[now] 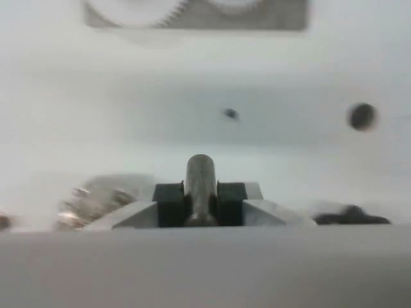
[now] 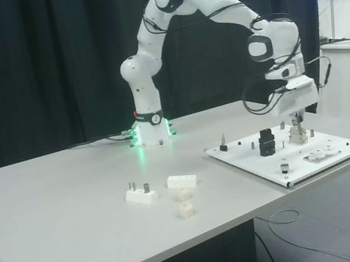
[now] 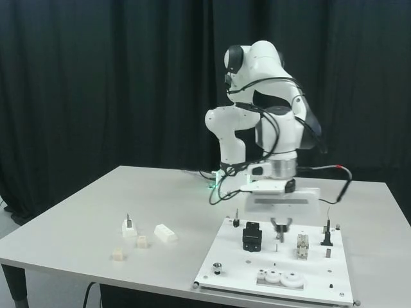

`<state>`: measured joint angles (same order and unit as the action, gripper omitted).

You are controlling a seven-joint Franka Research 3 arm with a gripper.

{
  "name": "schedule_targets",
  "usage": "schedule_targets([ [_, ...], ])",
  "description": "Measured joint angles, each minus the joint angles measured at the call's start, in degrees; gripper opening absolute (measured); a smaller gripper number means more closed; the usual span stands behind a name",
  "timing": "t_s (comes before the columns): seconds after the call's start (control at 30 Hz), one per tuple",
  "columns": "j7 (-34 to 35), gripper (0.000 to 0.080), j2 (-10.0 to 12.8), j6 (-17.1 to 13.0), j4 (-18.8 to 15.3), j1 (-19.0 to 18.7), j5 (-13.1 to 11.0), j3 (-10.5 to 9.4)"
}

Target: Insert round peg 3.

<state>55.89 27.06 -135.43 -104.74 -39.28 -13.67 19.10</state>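
Round peg [image 1: 200, 186] sits upright between the black pads [image 1: 168, 200] of the gripper [image 1: 200, 215], fingers pinching it, hanging just above the white board [image 3: 225, 256] near its middle. Best move looks like keeping the peg vertical, centring over the small dark hole [image 1: 230, 114] and lowering slowly without side load, since a tilt would likely jam it. No real containers: the small white holder block [image 2: 140, 195] off the board carries two upright pegs, the board carries white gears [image 3: 282, 278] and a black fixture [image 3: 252, 236].
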Motion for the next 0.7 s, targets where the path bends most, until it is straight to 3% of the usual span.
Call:
schedule_targets([
  [0.3, 5.0, 0.0103, 5.4, 1.9, 7.3, -2.7, 0.0, -0.01],
  [0.7, 9.4, 0.0103, 12.9, 9.7, 18.5, -4.3, 0.0, -0.02],
])
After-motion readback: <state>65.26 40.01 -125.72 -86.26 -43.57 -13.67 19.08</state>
